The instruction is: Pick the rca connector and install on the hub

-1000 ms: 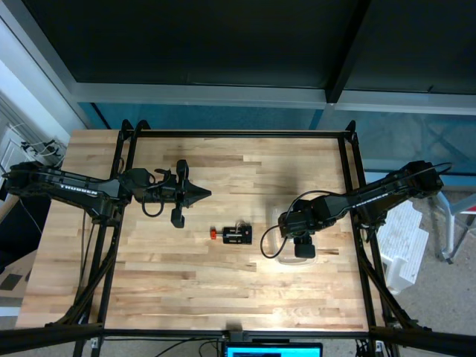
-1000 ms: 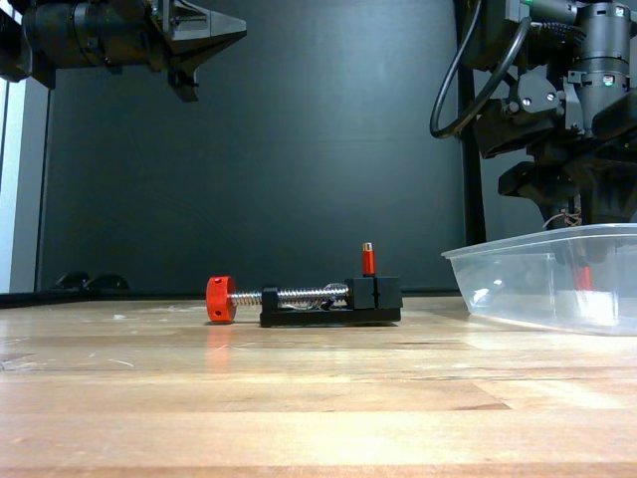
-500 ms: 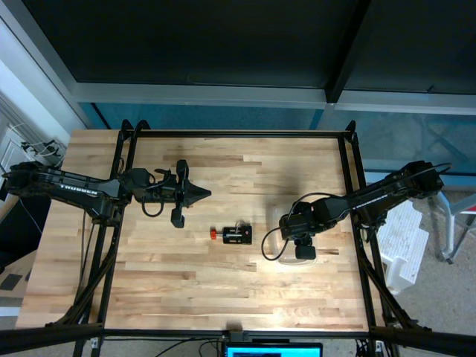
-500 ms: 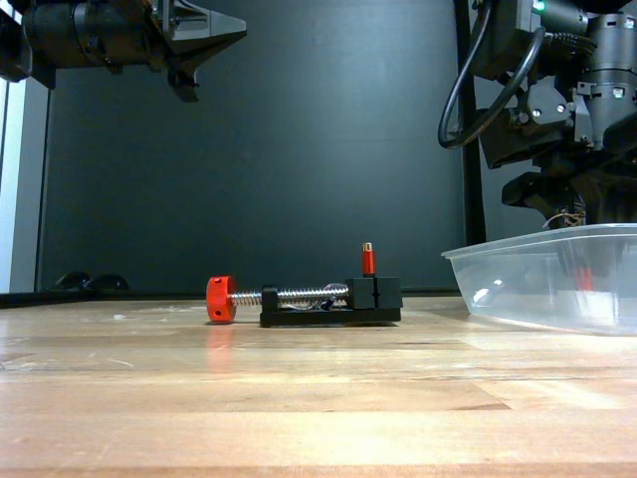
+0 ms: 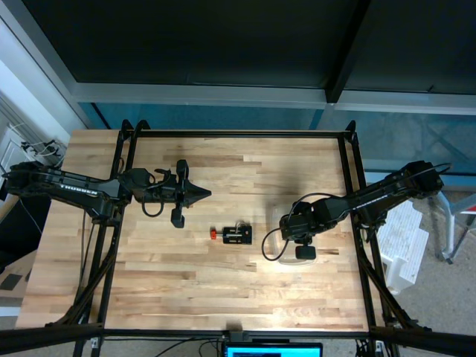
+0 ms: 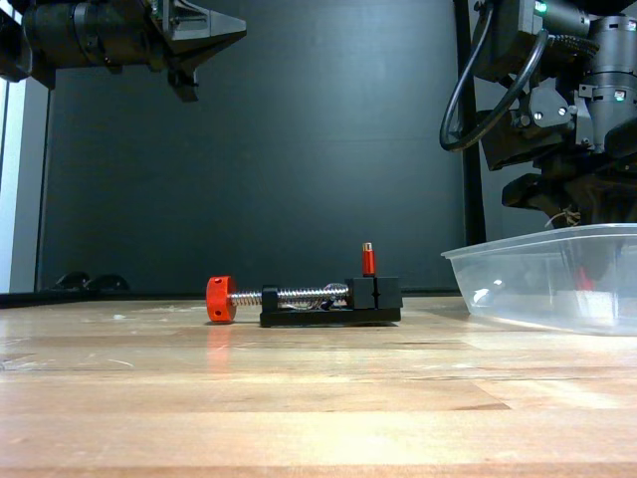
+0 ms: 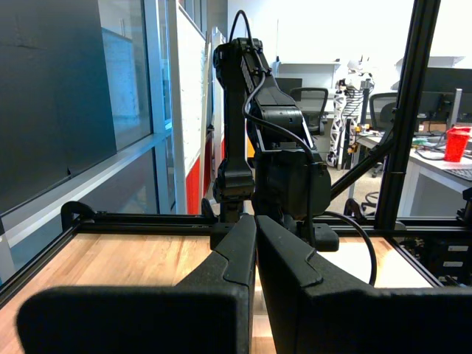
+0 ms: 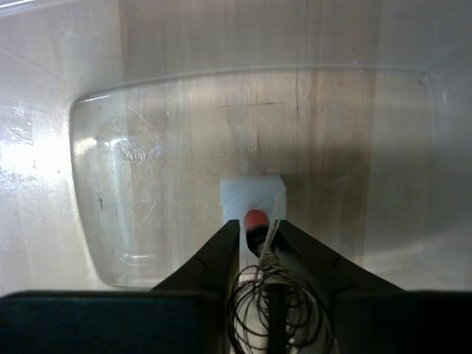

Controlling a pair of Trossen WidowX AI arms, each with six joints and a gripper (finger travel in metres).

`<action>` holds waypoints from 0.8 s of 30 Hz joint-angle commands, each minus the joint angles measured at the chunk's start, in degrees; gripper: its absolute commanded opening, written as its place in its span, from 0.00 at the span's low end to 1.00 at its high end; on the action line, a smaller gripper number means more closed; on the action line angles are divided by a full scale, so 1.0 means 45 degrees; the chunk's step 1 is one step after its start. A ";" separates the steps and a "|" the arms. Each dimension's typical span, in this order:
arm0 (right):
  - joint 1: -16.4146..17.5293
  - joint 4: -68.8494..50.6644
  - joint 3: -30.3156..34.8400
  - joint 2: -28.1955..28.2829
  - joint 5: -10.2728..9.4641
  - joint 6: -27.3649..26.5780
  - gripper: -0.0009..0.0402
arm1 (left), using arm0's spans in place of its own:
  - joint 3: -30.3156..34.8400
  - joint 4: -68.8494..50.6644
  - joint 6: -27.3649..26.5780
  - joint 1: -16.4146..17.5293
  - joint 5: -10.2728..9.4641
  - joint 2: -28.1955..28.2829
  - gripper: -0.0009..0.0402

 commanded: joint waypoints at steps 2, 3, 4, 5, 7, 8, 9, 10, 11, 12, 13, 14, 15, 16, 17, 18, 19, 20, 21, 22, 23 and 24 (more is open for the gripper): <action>0.0005 -0.0010 0.0010 0.0010 -0.0005 -0.0005 0.09 | 0.0005 0.0005 0.0005 0.0005 0.0005 0.0005 0.02; 0.0005 -0.0010 0.0010 0.0010 -0.0005 -0.0005 0.08 | 0.0005 0.0005 0.0005 0.0000 0.0005 0.0000 0.02; 0.0005 -0.0010 0.0010 0.0010 -0.0005 0.0010 0.06 | 0.0005 0.0005 0.0000 0.0000 0.0005 0.0000 0.02; 0.0005 -0.0010 0.0010 0.0010 -0.0005 0.0024 0.05 | 0.0005 0.0000 0.0005 0.0000 0.0005 0.0000 0.02; 0.0005 -0.0015 0.0010 0.0010 -0.0005 0.0029 0.03 | 0.0005 0.0000 0.0005 0.0000 0.0005 0.0000 0.02; 0.0010 -0.0019 0.0010 0.0010 -0.0010 0.0029 0.02 | 0.0005 0.0000 0.0005 0.0000 0.0005 0.0000 0.02; 0.0010 -0.0024 0.0010 0.0010 -0.0005 0.0049 0.02 | 0.0005 0.0005 0.0005 0.0000 0.0005 0.0000 0.02; 0.0010 -0.0024 0.0010 0.0010 -0.0005 0.0063 0.02 | 0.0005 0.0005 0.0005 0.0005 0.0005 0.0005 0.02; 0.0010 -0.0019 0.0010 0.0010 -0.0005 0.0092 0.03 | 0.0005 0.0005 0.0000 0.0000 0.0005 0.0000 0.02; 0.0015 -0.0019 0.0010 0.0010 -0.0005 0.0092 0.03 | 0.0005 0.0005 0.0005 0.0000 0.0005 0.0000 0.02; 0.0019 -0.0029 0.0019 0.0005 -0.0005 0.0087 0.03 | 0.0005 0.0000 0.0005 0.0000 0.0005 0.0000 0.02; 0.0019 -0.0073 0.0049 0.0005 -0.0010 0.0087 0.02 | 0.0005 0.0005 0.0005 0.0005 0.0005 0.0005 0.02; 0.0024 -0.0131 0.0087 0.0000 -0.0005 0.0087 0.02 | 0.0005 0.0000 0.0005 0.0000 0.0005 0.0000 0.02; 0.0029 -0.0180 0.0141 0.0000 -0.0010 0.0087 0.02 | 0.0005 0.0000 0.0005 0.0000 0.0005 0.0000 0.02; 0.0029 -0.0238 0.0204 0.0000 -0.0010 0.0087 0.02 | 0.0005 0.0005 0.0000 0.0000 0.0005 0.0005 0.02; 0.0029 -0.0291 0.0277 -0.0010 -0.0010 0.0087 0.02 | 0.0005 0.0005 0.0005 0.0005 0.0005 0.0005 0.02; 0.0029 -0.0364 0.0364 -0.0049 -0.0010 0.0087 0.02 | 0.0005 0.0005 0.0005 0.0000 0.0005 0.0000 0.02; 0.0029 -0.0447 0.0457 -0.0083 -0.0010 0.0087 0.02 | 0.0005 0.0005 0.0005 0.0000 0.0005 0.0000 0.02; 0.0029 -0.0563 0.0563 -0.0102 -0.0005 0.0087 0.02 | 0.0005 0.0005 0.0005 0.0000 0.0005 0.0000 0.02; 0.0029 -0.0719 0.0675 -0.0170 -0.0005 0.0092 0.02 | 0.0005 0.0005 0.0000 0.0005 0.0005 0.0005 0.02; 0.0029 -0.0908 0.0797 -0.0223 0.0000 0.0092 0.02 | 0.0005 0.0005 0.0005 0.0000 0.0005 0.0000 0.02; 0.0029 -0.1103 0.0928 -0.0248 0.0005 0.0087 0.02 | 0.0005 0.0005 0.0005 0.0000 0.0005 0.0005 0.02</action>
